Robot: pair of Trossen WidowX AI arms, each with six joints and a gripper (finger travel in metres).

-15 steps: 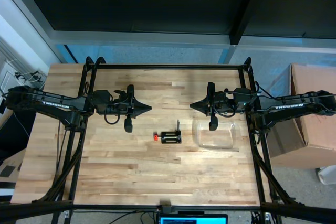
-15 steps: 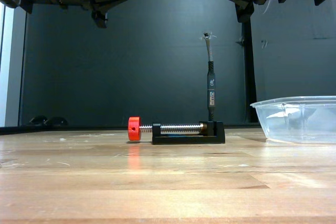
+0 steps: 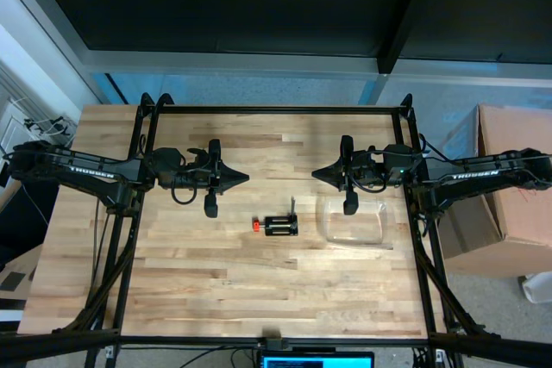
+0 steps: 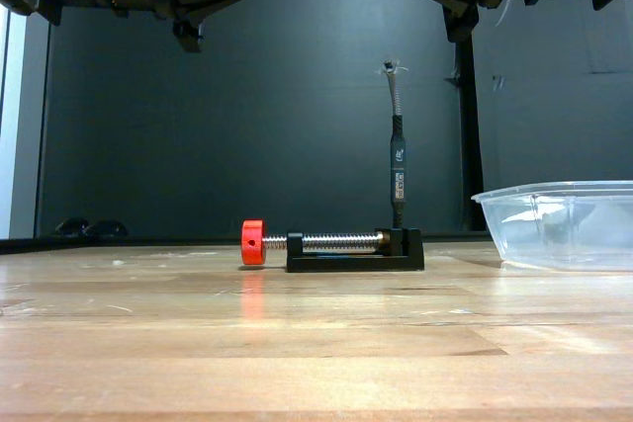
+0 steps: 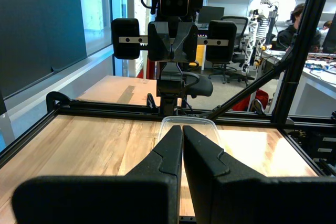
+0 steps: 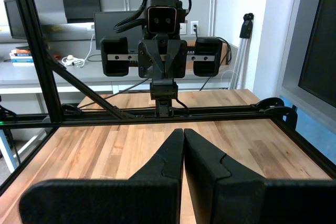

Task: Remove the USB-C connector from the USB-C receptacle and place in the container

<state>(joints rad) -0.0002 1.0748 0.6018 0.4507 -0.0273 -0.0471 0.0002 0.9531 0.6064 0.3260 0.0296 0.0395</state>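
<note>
Nothing has shifted since the earlier frame: left pincer (image 3: 244, 178) and right pincer (image 3: 316, 172) hang high over the surface (image 3: 216, 256), both pressed together, empty. The USB-C connector (image 4: 399, 167) stands upright in the USB-C receptacle (image 4: 404, 236), beside the container (image 4: 559, 224). The approach looks unstarted; next, one pincer must spread, descend and grip the connector.

The left gripper (image 3: 246, 178) and right gripper (image 3: 315, 173) hang high, tips facing. Below, between them, the USB-C connector (image 4: 398, 160) stands in the USB-C receptacle (image 4: 400, 235); the container (image 4: 554, 229) sits under the right gripper
</note>
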